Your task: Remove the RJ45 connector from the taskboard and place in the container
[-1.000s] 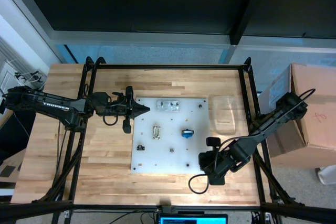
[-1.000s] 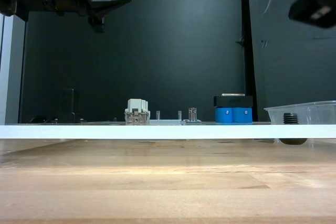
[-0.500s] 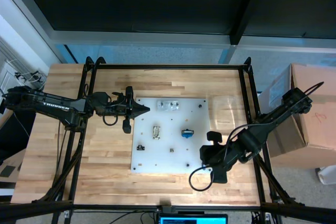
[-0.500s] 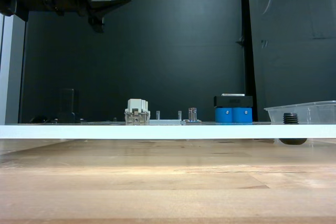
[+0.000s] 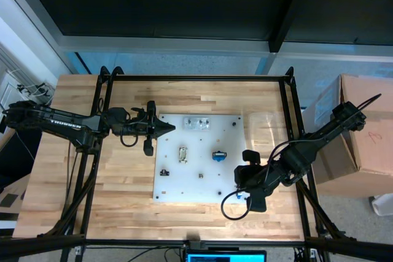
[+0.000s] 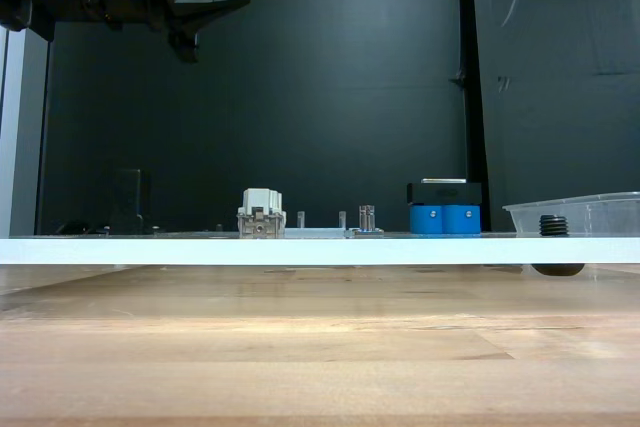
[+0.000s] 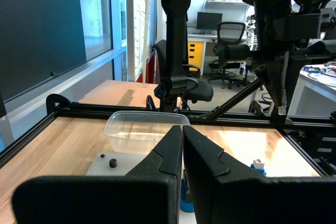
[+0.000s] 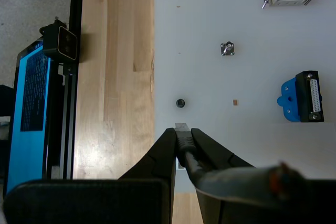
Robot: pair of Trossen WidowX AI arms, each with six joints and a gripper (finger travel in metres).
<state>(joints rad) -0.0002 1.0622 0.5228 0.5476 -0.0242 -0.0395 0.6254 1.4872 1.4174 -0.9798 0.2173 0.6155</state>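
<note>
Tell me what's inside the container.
The container looks empty; a dark knob seen through its wall may be behind it. The right gripper holds the RJ45 connector above the board's near right corner; the left gripper hovers at its left edge.

A wooden desk [image 5: 73, 176] carries a white taskboard [image 5: 184, 182], a clear container [image 5: 263, 129] beside it. The left tool [image 5: 172, 128] (fingers [image 5: 164, 127] drawn to a point) hovers at the board's left edge; the right tool [image 5: 239, 182] hangs over its near right corner.
</note>
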